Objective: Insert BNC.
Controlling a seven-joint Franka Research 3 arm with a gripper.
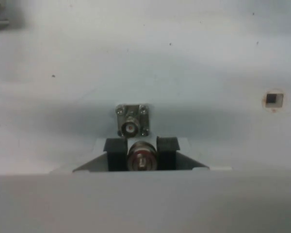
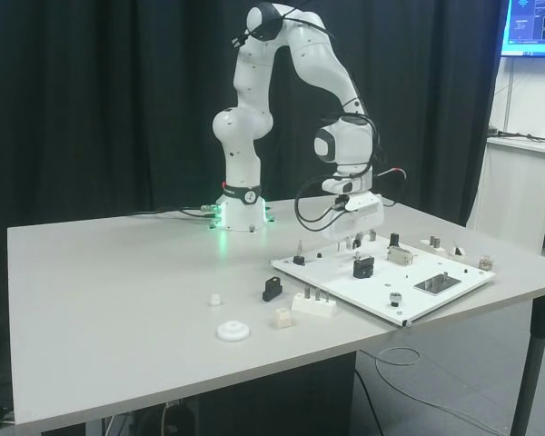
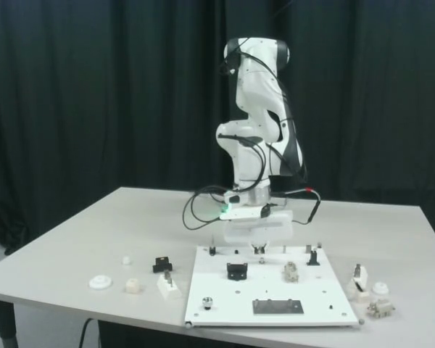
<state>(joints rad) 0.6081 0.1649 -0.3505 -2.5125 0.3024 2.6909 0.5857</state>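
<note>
In the wrist view my gripper [image 1: 142, 156] is shut on a metal BNC plug [image 1: 142, 158], held between two black fingers [image 1: 115, 153]. Just beyond the plug, a square-flanged BNC socket [image 1: 132, 121] is mounted on the white board [image 1: 194, 73]; a small gap separates plug and socket, and they look nearly lined up. In the room views the gripper [image 2: 352, 240] [image 3: 259, 249] hangs low over the far edge of the white board [image 2: 454, 289] [image 3: 315, 301]. The gripper body hides the socket in both room views.
The board carries a black block [image 2: 361, 267], a grey metal plate [image 2: 436, 283] and other small fixtures. On the grey table beside it lie a white disc [image 2: 232, 331], a black clip [image 2: 271, 290] and a white block with pins [image 2: 313, 303]. A square hole [image 1: 272, 99] marks the board.
</note>
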